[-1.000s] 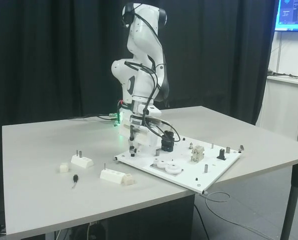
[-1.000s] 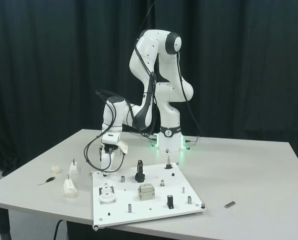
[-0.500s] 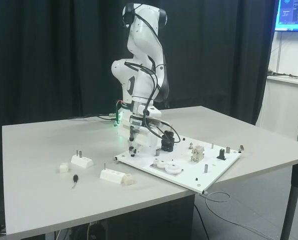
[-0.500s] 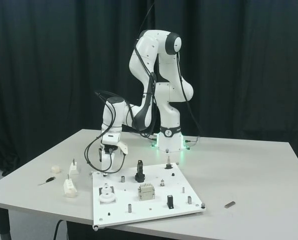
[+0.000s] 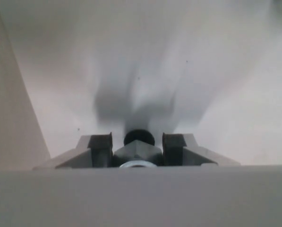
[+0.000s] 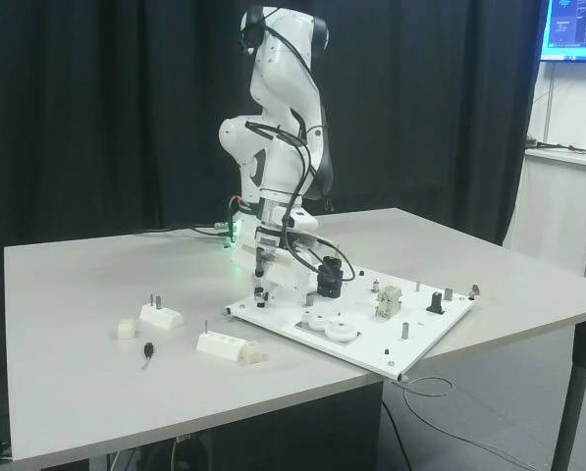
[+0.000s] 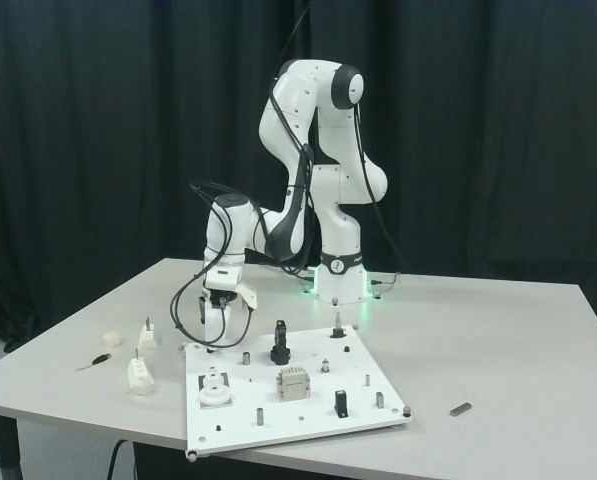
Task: Insert bolt 4.
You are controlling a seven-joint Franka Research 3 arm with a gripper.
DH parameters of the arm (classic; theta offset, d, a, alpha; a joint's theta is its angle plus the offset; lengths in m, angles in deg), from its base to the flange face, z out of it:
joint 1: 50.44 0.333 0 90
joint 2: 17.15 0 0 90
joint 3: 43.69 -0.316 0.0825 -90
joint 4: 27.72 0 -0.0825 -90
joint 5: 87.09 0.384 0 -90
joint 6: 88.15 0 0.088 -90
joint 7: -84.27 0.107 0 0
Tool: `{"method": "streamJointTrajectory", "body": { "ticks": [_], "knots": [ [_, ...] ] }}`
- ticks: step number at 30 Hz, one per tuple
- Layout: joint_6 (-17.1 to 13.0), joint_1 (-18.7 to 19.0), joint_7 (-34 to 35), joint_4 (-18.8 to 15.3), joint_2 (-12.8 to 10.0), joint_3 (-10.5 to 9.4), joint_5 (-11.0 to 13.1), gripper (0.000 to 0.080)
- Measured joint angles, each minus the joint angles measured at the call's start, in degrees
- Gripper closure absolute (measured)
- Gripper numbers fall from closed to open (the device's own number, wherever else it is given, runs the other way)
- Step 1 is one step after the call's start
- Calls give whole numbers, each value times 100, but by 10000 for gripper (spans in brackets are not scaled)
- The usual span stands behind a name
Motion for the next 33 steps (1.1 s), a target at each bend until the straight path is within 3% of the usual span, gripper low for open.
{"method": "streamJointTrajectory", "body": {
  "ticks": [33],
  "knots": [
    [-68, 2, 374, -3, -25, 1, 13, 579]
  ]
}}
